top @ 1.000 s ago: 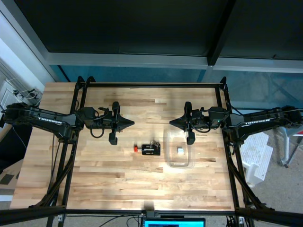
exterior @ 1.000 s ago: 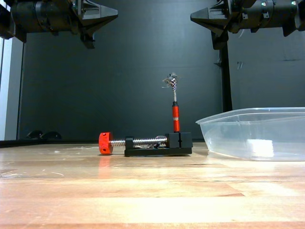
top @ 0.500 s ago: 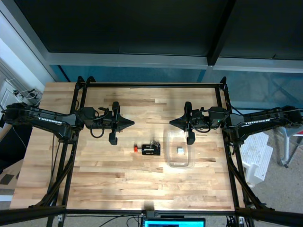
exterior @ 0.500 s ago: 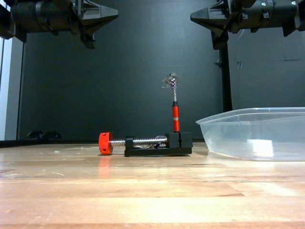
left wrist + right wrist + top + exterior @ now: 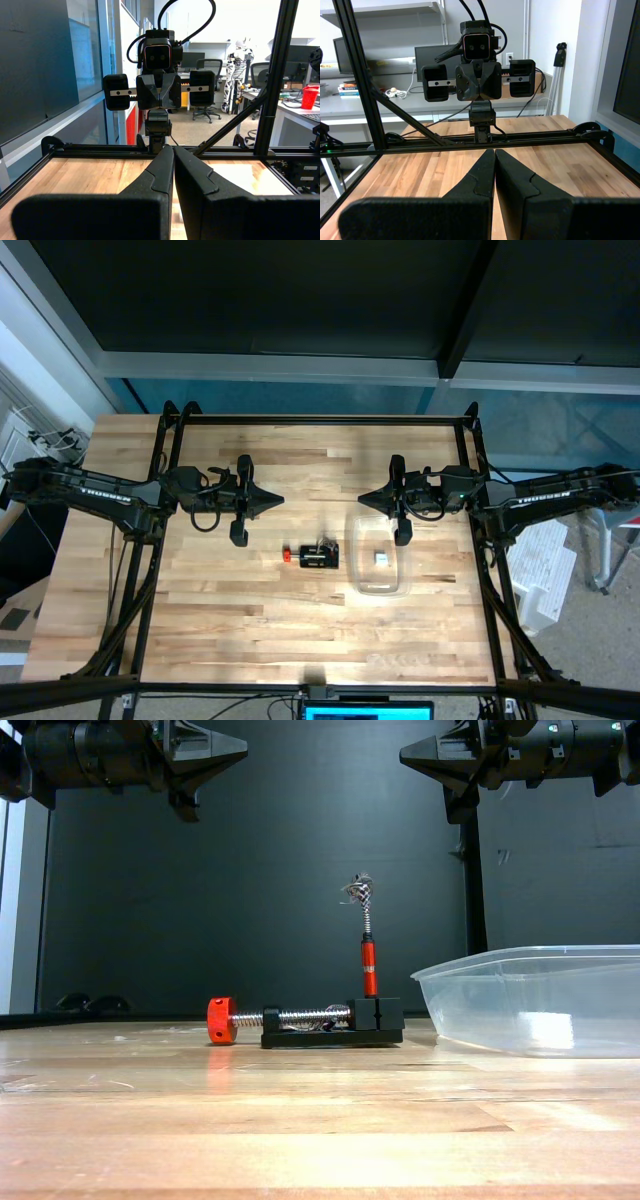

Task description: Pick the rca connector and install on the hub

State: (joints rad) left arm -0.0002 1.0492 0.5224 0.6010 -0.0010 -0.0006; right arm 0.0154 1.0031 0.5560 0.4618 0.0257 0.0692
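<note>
The hub (image 5: 320, 558) is a small black block with a red knob (image 5: 221, 1020) on a threaded rod, lying mid-table. The rca connector (image 5: 368, 960), a red sleeve topped by frayed braided wire, stands upright on the hub (image 5: 335, 1025) at its right end. My left gripper (image 5: 280, 501) hovers high above the table, behind and left of the hub, fingers shut and empty. Mirroring it, my right gripper (image 5: 362, 501) hangs behind and right of the hub, also shut and empty. Both wrist views show the shut fingertips (image 5: 173, 148) (image 5: 494, 151) pointing at the opposite arm.
A clear plastic tray (image 5: 352, 560) sits just right of the hub, with a small white piece (image 5: 381, 558) inside. In the low view the tray wall (image 5: 500, 1010) rises at the right. A black frame (image 5: 320, 421) rings the wooden table.
</note>
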